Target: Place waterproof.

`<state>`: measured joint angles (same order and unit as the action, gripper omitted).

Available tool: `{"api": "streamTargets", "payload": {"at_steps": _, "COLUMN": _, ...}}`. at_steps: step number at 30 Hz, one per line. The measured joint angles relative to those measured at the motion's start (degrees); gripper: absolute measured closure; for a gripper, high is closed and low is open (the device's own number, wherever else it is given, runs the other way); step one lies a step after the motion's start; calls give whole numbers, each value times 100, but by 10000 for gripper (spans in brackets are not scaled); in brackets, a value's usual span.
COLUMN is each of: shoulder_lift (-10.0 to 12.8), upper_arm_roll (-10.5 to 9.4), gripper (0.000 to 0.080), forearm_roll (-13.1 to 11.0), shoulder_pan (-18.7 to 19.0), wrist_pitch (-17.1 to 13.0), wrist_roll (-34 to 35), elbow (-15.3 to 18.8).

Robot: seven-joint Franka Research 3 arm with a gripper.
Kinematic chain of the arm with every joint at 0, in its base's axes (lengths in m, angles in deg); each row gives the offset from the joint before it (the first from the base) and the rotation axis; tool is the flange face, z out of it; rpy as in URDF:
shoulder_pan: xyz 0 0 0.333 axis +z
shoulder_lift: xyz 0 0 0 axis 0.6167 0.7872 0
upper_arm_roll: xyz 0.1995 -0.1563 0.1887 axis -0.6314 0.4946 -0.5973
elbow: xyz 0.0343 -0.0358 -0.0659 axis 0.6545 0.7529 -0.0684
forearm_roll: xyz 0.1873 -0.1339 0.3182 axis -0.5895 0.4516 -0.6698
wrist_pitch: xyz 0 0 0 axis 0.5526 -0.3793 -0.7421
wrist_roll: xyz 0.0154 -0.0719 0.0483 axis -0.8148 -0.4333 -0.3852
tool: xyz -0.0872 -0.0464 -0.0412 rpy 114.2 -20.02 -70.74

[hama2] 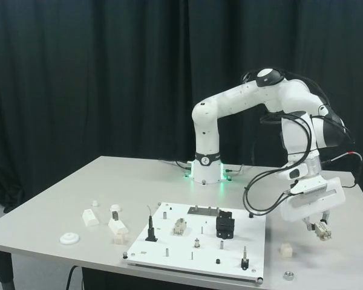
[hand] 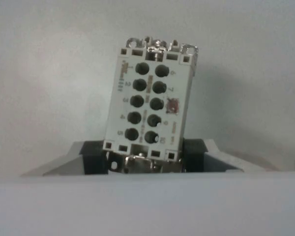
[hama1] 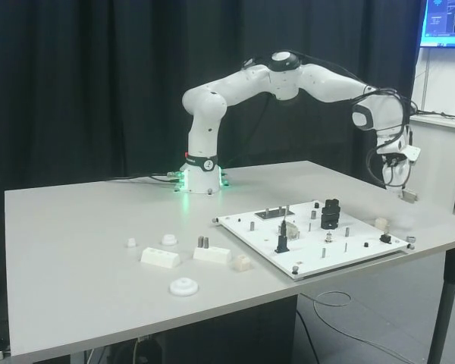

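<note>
Gripper [hand: 143,164] clenched on the waterproof connector [hand: 148,103], a 10-pin insert, held off the table [hama1: 76,227] beyond the white assembly board [hama2: 254,226]. Pickup looks done; carry to the board and seating remain.

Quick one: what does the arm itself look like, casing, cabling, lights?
The arm has a white casing with rounded joint shells and darker grey-black bands at some joints. Its round base glows green where it is bolted to the grey table. Black cables loop loosely from the forearm down to the wrist. The gripper hangs under a boxy white hand body.
</note>
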<state>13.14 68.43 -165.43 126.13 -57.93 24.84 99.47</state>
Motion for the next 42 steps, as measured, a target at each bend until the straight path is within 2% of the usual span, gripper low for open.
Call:
{"api": "streamTargets", "payload": {"at_steps": 5, "shoulder_lift": 0, "upper_arm_roll": 124, "gripper": 478, "forearm_roll": 219, "shoulder_pan": 52, "wrist_pitch": 182, "wrist_roll": 146, "elbow": 1}}
{"api": "streamTargets", "payload": {"at_steps": 14, "shoulder_lift": -1, "upper_arm_roll": 316, "gripper": 478, "forearm_roll": 542, "shoulder_pan": 226, "wrist_pitch": 761, "wrist_roll": 551, "elbow": 92}}
{"api": "streamTargets", "payload": {"at_steps": 22, "shoulder_lift": -1, "upper_arm_roll": 351, "gripper": 478, "forearm_roll": 703, "shoulder_pan": 546, "wrist_pitch": 909, "wrist_roll": 1083, "elbow": 405}}
{"api": "streamTargets", "payload": {"at_steps": 29, "shoulder_lift": -1, "upper_arm_roll": 382, "gripper": 478, "forearm_roll": 728, "shoulder_pan": 916, "wrist_pitch": 792, "wrist_roll": 1307, "elbow": 806}}
{"api": "streamTargets", "payload": {"at_steps": 42, "shoulder_lift": 4, "upper_arm_roll": 396, "gripper": 478, "forearm_roll": 735, "shoulder_pan": 1447, "wrist_pitch": -3, "wrist_roll": 1844, "elbow": 1550}}
